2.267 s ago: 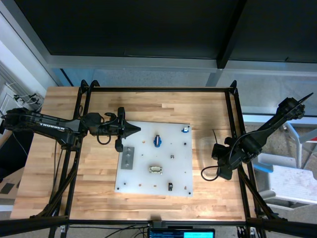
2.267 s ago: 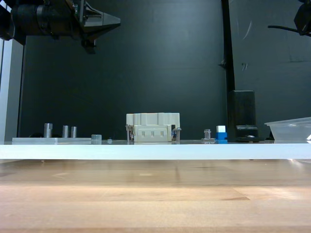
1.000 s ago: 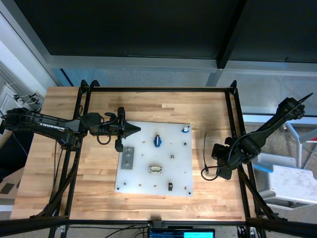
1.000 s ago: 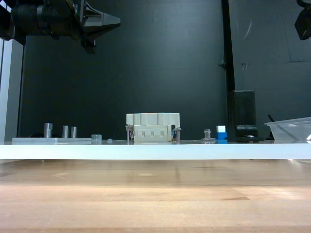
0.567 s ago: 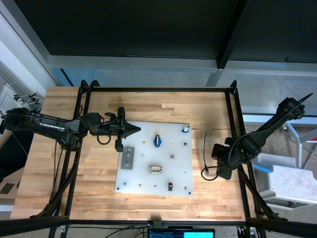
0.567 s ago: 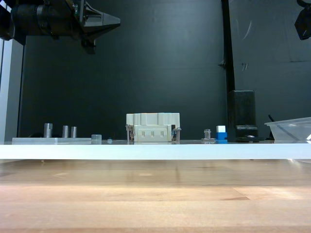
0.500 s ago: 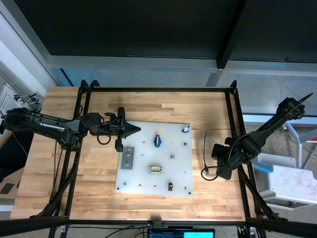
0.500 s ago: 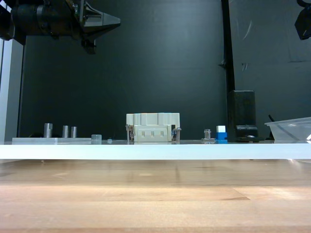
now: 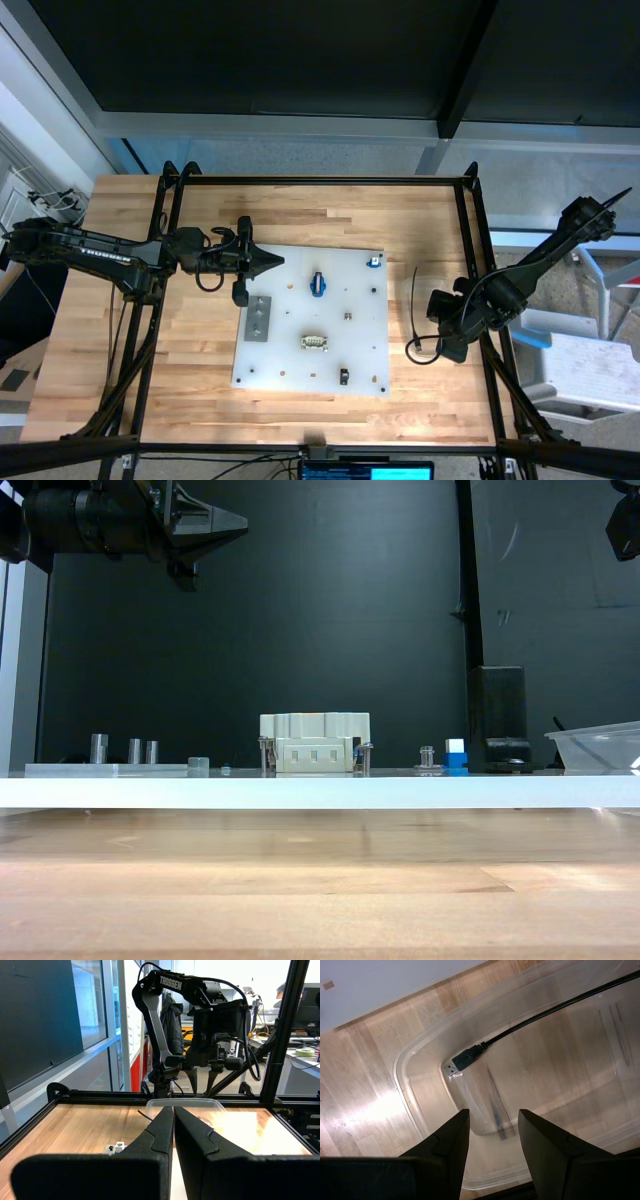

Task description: Remove the USB connector from the USB hub and place in the container

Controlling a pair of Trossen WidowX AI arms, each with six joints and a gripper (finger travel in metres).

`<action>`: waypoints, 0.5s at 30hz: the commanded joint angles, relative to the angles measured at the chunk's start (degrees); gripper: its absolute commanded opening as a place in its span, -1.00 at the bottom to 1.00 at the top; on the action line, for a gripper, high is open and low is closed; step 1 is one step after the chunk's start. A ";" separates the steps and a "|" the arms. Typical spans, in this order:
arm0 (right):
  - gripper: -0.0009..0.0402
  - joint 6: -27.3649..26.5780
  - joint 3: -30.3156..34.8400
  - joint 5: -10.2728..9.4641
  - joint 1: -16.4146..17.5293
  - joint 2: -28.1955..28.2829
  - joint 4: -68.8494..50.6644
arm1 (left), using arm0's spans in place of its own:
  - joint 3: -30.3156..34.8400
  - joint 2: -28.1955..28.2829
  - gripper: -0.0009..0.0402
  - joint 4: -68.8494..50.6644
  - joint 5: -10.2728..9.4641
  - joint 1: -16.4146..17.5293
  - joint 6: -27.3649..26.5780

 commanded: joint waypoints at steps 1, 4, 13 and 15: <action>-0.31 0.02 0.02 0.00 0.00 0.00 0.22 | 0.00 0.00 -0.95 0.00 0.02 0.00 0.02; -0.31 0.02 0.04 0.02 0.00 0.00 0.42 | 0.00 0.00 -0.95 0.00 0.02 0.00 0.02; -0.31 0.00 0.02 0.04 0.00 0.00 0.57 | 0.00 0.00 -0.95 0.00 0.02 0.00 0.02; -0.31 0.00 0.02 0.04 0.00 0.00 0.61 | 0.00 0.00 -0.95 0.00 0.02 0.00 0.02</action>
